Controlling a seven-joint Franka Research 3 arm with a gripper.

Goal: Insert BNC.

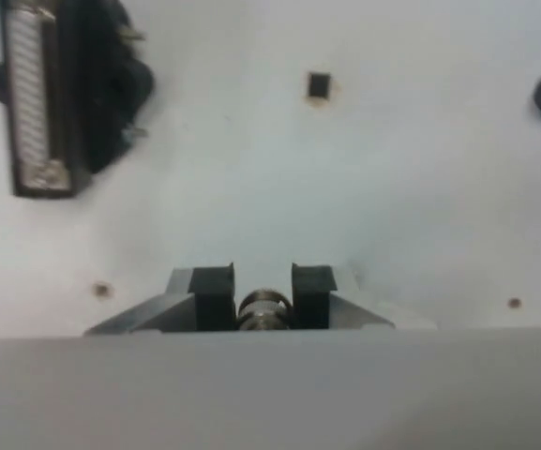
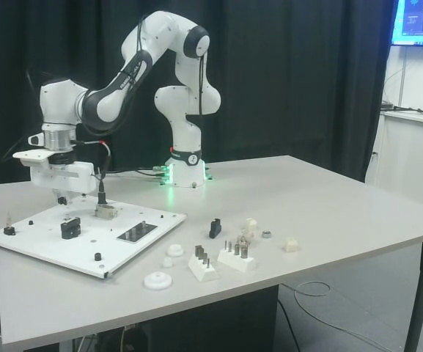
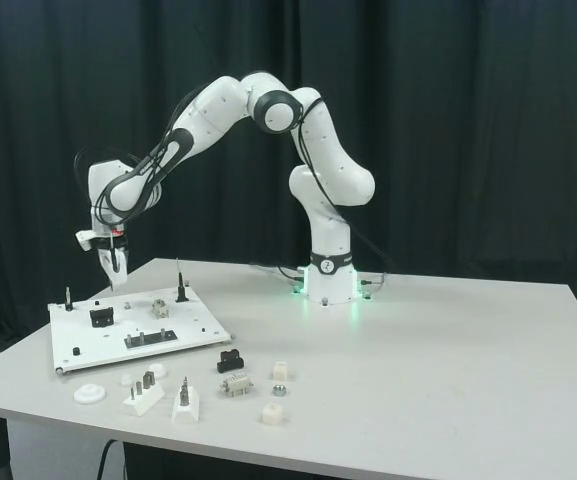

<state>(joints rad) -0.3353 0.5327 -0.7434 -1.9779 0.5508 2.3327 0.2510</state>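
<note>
White board [image 2: 46,242] lies flat on grey table [image 2: 328,205]; gripper [image 1: 263,292] hovers above it, black fingers [image 1: 213,291] clamped on BNC plug [image 1: 264,309], held vertical so it drops straight; multi-pin connector [image 1: 36,98] beside; BNC socket not identifiable

gripper [image 1: 264,298] clamping BNC plug [image 1: 264,310], white board [image 1: 345,187]
</note>
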